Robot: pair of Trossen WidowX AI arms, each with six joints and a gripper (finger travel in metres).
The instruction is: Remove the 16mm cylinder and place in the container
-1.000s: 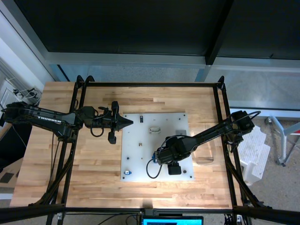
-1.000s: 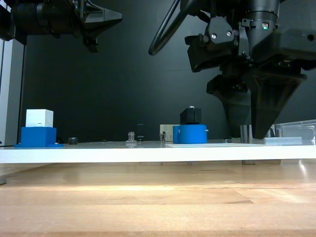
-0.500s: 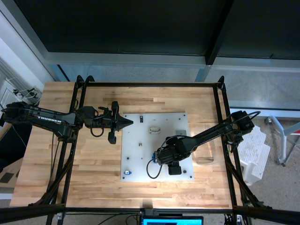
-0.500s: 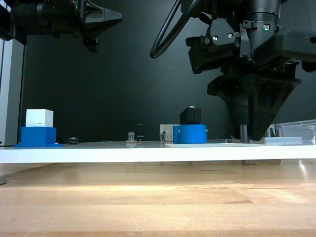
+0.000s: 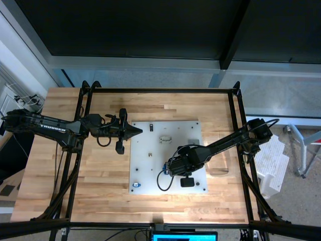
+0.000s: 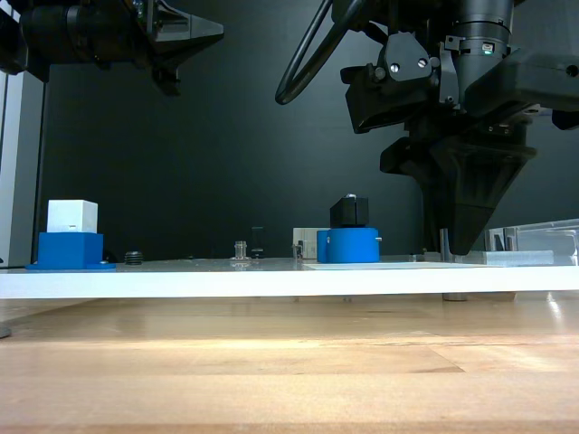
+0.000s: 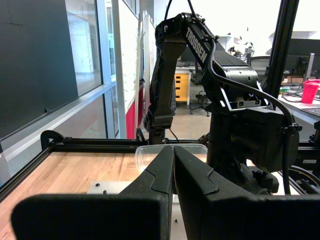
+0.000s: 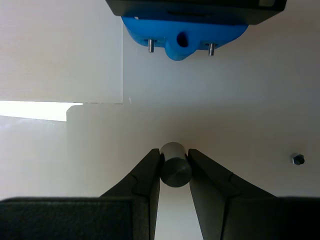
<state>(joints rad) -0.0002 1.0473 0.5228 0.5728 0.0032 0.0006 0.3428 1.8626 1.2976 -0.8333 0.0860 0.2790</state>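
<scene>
The 16mm cylinder [image 8: 175, 167], a smooth dull-grey metal peg, stands upright on the matte white board [image 5: 150, 170], grasped between the right claw's [image 6: 461, 244] black tapered fingers. The clear plastic container [image 7: 147, 151] sits on the wooden surface [image 5: 100, 191] beside the board. The left claw [image 5: 135, 129] hangs clenched by the board's far left corner. The left arm [image 5: 50, 127] reads TROSSEN.

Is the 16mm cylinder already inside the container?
No, the 16mm cylinder stands on the white board, gripped by the right pincer; the left pincer, shut, hovers near the board's left edge.
</scene>
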